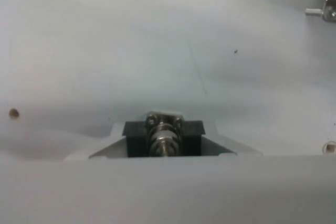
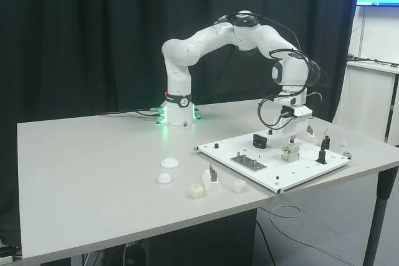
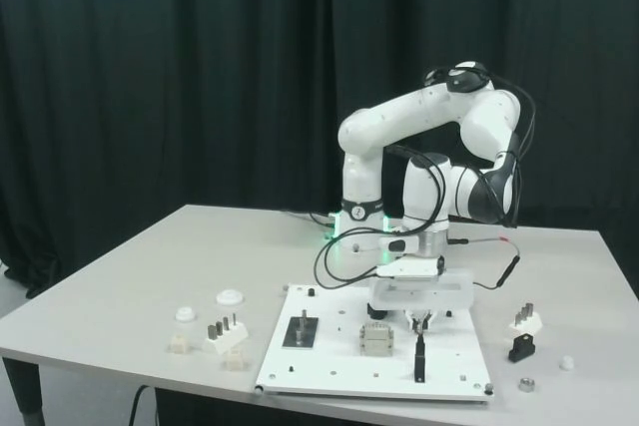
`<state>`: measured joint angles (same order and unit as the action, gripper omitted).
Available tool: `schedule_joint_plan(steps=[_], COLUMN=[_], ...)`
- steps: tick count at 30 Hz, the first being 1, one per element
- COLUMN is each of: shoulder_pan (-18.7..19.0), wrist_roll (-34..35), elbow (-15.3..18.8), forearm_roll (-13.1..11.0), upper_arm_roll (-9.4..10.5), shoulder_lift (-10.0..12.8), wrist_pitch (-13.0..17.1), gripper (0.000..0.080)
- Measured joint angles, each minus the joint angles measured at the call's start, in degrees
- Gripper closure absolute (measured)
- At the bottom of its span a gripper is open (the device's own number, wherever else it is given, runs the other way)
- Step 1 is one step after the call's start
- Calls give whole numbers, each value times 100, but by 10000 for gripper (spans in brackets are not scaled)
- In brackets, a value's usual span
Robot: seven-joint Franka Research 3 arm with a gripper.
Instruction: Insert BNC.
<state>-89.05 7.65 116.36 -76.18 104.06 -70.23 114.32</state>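
1. risk of misalignment: the bnc connector (image 1: 165, 139) is seen in the wrist view between two black pieces that appear to be the fingers (image 1: 135, 139). if its axis is tilted against the socket it must enter, it would likely jam on the rim rather than seat.

2. risk of slip: the connector is a small metal barrel, probably smooth. a downward push against a misaligned socket could shift it in the grip or twist it out of line.

3. risk of a side strike: the gripper (image 3: 423, 322) hangs low over the white board (image 3: 329, 371), near a small block fixture (image 3: 375, 338) and a black upright part (image 3: 420, 358). a sideways correction at this height could knock either one.

4. state of the fingers: they appear clamped on the connector, one on each side of its barrel, with its threaded end showing between them.

5. place of the task's thing: the connector sits at the tips of the fingers, above the bare board surface, toward the far right part of the board as the second room view shows it. the target socket cannot be picked out with certainty.

6. the board rests on the grey desk (image 2: 87, 154), with loose white parts to its left.
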Motion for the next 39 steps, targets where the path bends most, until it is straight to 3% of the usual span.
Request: schedule_joint_plan(steps=[11,39], shoulder_pan=[-1,-25], wrist_roll=[417,633], elbow=[0,-18], forearm_roll=[0,-15], upper_arm_roll=[-5,-31], shoulder_lift=[0,6], wrist_pitch=[-9,-133], gripper=[678,678])
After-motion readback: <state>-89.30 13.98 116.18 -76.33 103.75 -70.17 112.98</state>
